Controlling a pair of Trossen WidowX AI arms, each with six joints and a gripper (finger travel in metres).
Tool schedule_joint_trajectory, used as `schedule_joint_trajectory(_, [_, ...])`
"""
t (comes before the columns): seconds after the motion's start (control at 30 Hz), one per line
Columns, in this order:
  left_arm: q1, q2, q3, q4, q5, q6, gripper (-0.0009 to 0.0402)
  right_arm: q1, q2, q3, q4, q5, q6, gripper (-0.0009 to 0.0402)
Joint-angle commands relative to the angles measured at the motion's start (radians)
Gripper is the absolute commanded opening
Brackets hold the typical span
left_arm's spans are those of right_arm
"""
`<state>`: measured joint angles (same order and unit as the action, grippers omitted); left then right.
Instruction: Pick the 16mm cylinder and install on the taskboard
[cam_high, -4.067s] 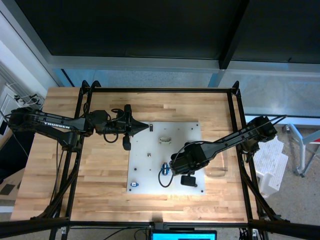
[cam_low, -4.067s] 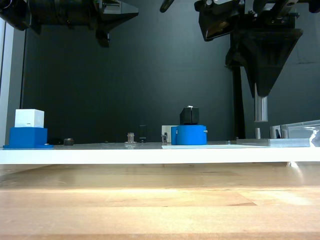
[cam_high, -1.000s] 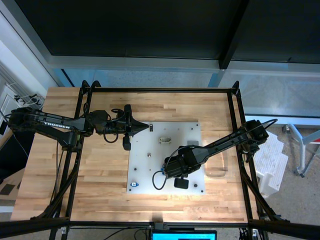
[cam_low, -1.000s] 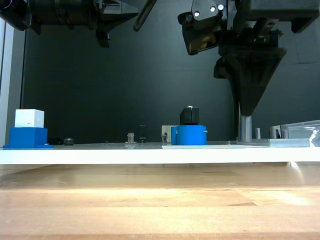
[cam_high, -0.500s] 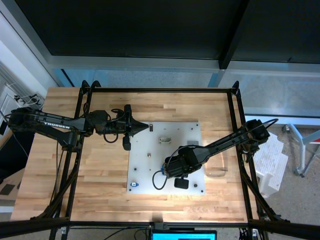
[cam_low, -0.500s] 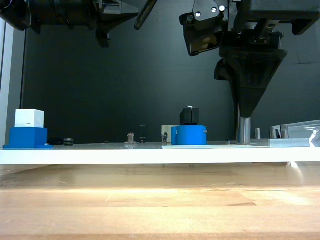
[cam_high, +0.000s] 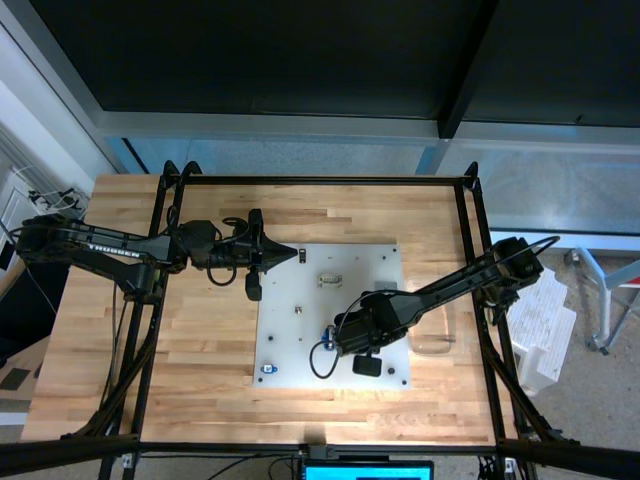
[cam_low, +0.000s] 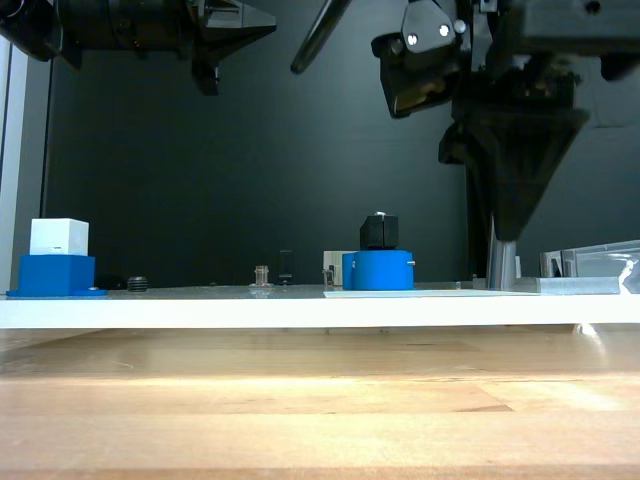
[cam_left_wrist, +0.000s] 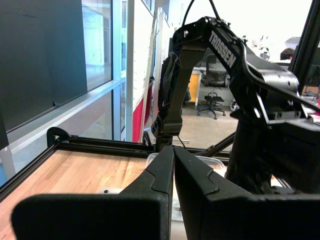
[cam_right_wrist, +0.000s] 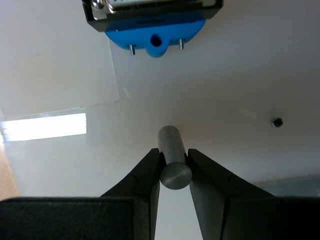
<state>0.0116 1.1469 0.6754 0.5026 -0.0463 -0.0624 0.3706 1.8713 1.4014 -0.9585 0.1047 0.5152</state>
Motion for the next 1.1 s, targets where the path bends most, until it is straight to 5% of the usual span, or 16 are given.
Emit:
schedule_joint_trajectory(0.03, [0.0, 0.0, 0.0, 0.0, 0.0, 0.0, 0.0, -0.001, -0.01, -0.013, -0.005, 0.008, 0.005, 0.0043])
schedule_joint_trajectory(0.37, [0.0, 0.0, 0.0, 0.0, 0.0, 0.0, 0.0, 0.001, -0.04, -0.057, 0.0, 0.007, 0.019, 0.0054])
schedule_joint_trajectory(0.8, [0.0, 0.0, 0.0, 0.0, 0.0, 0.0, 0.0, 0.006, -0.098, -0.143, 0.029, 0.004, 0.027, 0.0194])
schedule_joint_trajectory(1.1, [0.0, 0.0, 0.0, -0.001, 0.0, 0.0, 0.0, 0.01, -0.144, -0.204, 0.034, 0.008, 0.039, 0.0206])
